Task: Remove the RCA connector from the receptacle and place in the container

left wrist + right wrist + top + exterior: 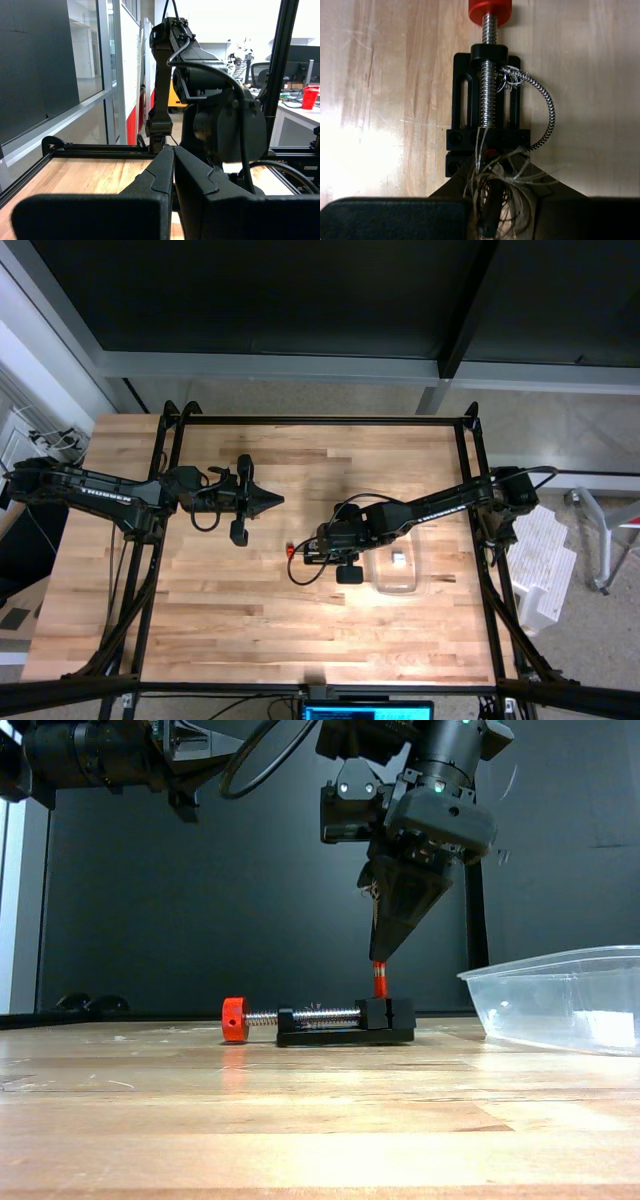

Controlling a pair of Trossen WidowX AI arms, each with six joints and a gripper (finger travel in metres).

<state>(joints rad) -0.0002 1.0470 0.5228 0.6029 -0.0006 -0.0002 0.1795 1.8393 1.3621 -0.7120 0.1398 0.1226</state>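
Right gripper [380, 958] points straight down over the receptacle [345, 1020], tips pinched on the top of the RCA connector [379, 980]. The connector stands upright in the block's right end. Container [560, 982] sits on the table right of the block, not touching it. Left gripper [272, 501] hangs above the table to the left, fingers together.

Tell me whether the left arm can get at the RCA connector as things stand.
Probably not. The right gripper stands straight over the receptacle, shut on the top of the RCA connector, blocking the way from above. The left gripper hangs shut, off to the side.
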